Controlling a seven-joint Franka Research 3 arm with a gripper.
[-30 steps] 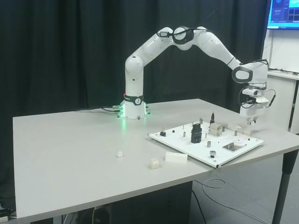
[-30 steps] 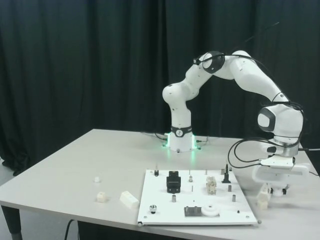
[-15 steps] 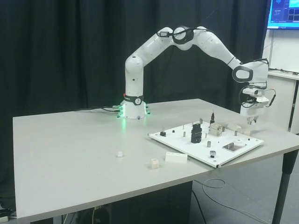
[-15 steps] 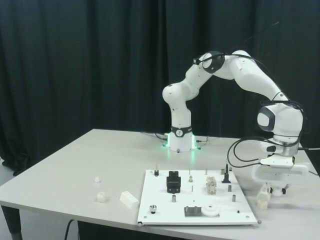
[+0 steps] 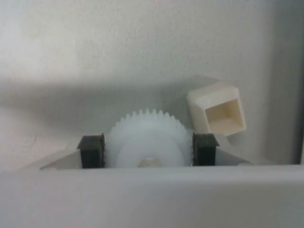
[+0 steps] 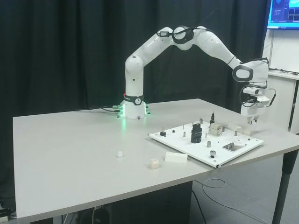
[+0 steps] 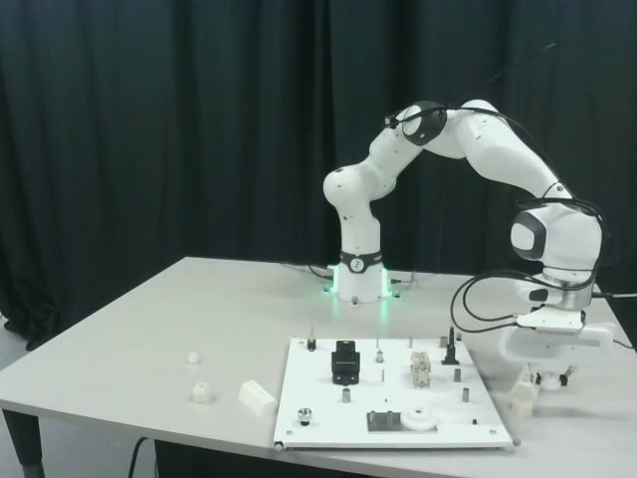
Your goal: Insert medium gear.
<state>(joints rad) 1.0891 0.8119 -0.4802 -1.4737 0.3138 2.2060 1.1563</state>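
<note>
Hollow block (image 5: 217, 110) just beside gripped gear (image 5: 148, 140)

Wrist view cuts off your medium gear's (image 5: 148, 138) lower half behind the gripper (image 5: 148, 151) body; room views too small to confirm it.

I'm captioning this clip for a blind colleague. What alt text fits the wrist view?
A white toothed plastic gear sits clamped between the two black fingertip pads of the robot's pincer, seen from above over a grey table. Beside the gear lies a small white hollow square plastic cap, its open side toward the camera.
</note>
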